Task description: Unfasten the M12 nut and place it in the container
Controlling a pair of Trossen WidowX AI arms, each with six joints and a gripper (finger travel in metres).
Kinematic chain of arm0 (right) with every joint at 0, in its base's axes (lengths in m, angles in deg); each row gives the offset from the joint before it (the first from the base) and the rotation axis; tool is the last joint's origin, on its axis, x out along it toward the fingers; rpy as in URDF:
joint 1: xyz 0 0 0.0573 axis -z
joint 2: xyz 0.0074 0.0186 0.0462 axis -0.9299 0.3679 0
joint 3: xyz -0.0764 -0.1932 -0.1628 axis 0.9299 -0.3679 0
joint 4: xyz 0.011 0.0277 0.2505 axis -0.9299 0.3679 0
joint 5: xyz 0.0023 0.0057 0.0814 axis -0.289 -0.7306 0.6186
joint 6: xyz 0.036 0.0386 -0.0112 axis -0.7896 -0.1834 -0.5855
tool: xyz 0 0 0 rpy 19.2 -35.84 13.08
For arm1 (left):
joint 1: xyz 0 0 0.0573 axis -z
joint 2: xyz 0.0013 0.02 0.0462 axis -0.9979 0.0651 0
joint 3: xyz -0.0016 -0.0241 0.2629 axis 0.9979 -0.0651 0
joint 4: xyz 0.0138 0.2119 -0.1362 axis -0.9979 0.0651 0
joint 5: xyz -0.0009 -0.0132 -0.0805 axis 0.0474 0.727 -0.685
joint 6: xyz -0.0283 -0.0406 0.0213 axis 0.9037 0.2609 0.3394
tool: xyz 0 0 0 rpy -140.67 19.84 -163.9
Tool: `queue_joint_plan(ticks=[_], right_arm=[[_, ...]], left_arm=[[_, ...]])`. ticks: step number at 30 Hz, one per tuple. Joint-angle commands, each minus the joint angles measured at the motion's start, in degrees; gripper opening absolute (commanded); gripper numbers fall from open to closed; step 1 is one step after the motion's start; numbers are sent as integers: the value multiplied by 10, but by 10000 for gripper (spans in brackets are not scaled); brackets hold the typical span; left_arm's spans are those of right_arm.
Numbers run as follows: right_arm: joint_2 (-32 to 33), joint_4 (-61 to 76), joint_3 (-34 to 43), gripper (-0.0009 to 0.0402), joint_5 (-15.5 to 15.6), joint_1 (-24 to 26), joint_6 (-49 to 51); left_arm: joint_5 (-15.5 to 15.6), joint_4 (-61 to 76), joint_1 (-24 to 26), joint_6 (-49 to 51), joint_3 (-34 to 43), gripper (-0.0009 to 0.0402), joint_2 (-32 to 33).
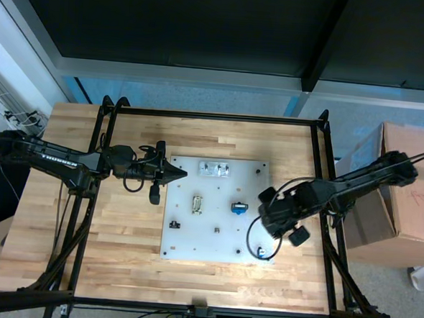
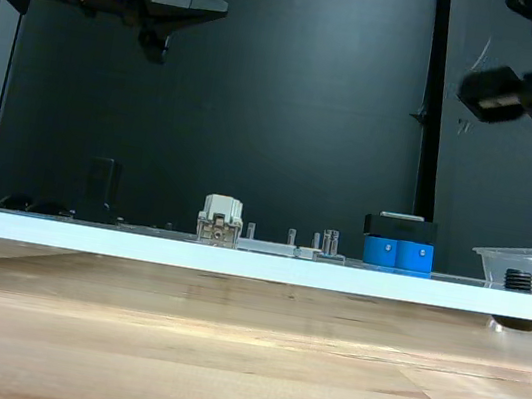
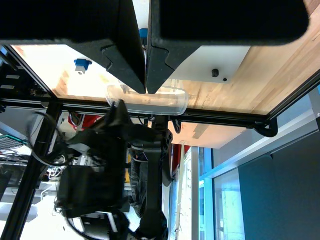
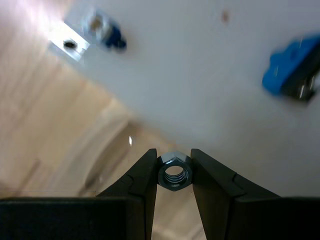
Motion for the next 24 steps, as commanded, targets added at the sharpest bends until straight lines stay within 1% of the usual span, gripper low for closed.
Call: queue_joint_plan(ticks=[1, 5, 9, 14, 21, 24], right_arm=[[-42, 13, -37, 4, 0, 3, -37], [-80, 21, -77, 4, 0, 4, -120], [-91, 22, -112, 4, -7, 5, -181], [-91, 9, -156, 4, -54, 26, -240], [-90, -8, -167, 4, -53, 45, -245], [-90, -31, -171, 4, -42, 48, -267]], left_arm=[[0, 0, 0, 0, 0, 0, 0], [0, 0, 0, 0, 0, 0, 0], [0, 0, 0, 0, 0, 0, 0], [0, 0, 0, 0, 0, 0, 0], [0, 0, 0, 0, 0, 0, 0], [0, 0, 0, 0, 0, 0, 0]])
